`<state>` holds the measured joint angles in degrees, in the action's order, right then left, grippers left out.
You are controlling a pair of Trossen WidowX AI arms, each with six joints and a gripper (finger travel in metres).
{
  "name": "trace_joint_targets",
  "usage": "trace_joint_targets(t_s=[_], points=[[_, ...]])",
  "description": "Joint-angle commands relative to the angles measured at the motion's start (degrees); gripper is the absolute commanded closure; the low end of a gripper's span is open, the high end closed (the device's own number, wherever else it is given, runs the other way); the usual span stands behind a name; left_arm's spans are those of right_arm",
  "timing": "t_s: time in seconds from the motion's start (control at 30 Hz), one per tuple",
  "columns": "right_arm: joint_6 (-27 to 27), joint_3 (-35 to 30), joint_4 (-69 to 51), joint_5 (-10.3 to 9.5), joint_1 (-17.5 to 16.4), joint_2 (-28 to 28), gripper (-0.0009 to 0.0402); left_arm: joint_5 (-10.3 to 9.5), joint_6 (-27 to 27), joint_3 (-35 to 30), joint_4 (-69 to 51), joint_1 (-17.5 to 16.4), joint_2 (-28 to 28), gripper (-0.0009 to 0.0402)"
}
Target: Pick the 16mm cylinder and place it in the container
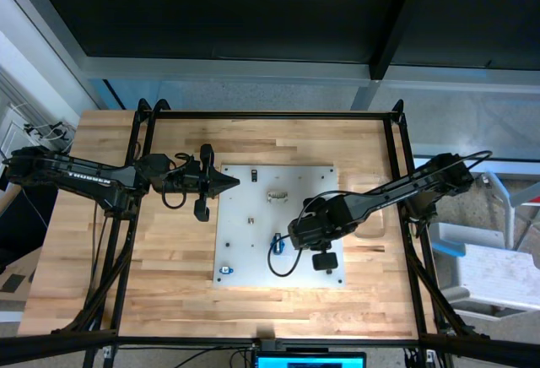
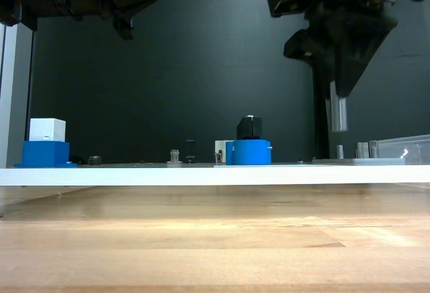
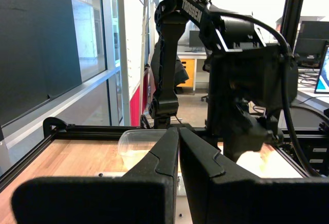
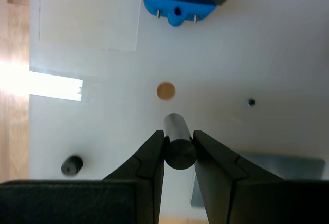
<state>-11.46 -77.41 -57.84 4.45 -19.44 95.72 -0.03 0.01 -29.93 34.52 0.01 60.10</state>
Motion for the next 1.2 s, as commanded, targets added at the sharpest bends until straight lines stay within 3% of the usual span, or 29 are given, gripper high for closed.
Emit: trace_joint_targets(t_s=[0.03, 0.63, 1.2], points=[[0.0, 0.0, -1.5, 0.04, 0.1, -2.1, 0.0364, 0.02, 0.0, 0.0, 0.0, 0.0, 0.0, 0.0393], [-3.4, 2.9, -9.0, 0.61, 2.6, -13.7, 0.0364, 0.02, 0.0, 0.0, 0.0, 0.0, 0.0, 0.0393], [-23.2, 20.0, -9.0, 0.48, 4.0, -29.0, 0.0364, 0.02, 0.0, 0.0, 0.0, 0.0, 0.0, 0.0393]])
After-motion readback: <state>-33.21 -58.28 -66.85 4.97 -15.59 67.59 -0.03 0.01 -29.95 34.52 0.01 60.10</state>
